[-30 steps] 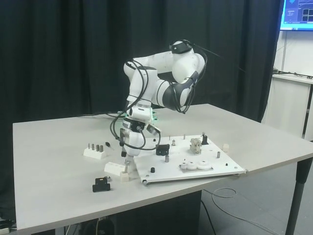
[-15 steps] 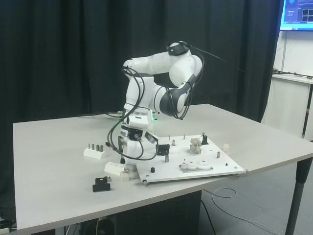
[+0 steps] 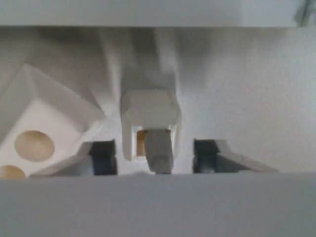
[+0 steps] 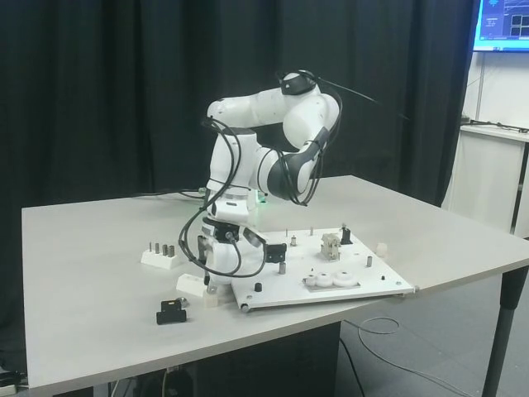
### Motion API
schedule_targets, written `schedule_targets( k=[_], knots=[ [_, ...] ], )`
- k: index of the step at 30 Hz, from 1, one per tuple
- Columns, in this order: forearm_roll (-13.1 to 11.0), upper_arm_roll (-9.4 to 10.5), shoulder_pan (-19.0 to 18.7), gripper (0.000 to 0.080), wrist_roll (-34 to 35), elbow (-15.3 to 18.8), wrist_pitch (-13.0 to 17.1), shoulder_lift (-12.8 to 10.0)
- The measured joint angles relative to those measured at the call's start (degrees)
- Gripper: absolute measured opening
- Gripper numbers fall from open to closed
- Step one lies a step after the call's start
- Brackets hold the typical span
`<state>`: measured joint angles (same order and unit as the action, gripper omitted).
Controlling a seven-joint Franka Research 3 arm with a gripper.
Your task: Pick Ethernet.
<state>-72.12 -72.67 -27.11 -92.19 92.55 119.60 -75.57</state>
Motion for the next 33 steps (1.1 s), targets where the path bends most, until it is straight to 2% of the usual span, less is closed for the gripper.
schedule_targets(
  k=[1,2,7,8,14,15,22,33],
  knots=[
    [0.0,0.01,0.01,0.05,0.0,-0.07,-0.01,0.0],
    [0.0,0.02,0.03,0.0338,0.0,-0.14,-0.02,0.0],
    [0.0,0.03,0.04,0.0338,0.0,-0.43,-0.1,0.0],
    [0.0,0.03,0.04,0.016,0.0,-0.48,-0.11,0.0],
    [0.02,0.0,0.04,0.016,0.0,-0.7,-0.11,0.02],
    [0.08,-0.03,0.04,0.0103,0.0,-0.73,-0.11,0.02],
    [0.64,-0.79,-0.04,0.0103,0.0,-0.97,-0.96,0.19],
    [0.81,-4.7,-1.04,0.0103,0.39,-1.03,-6.75,0.26]
  ],
)
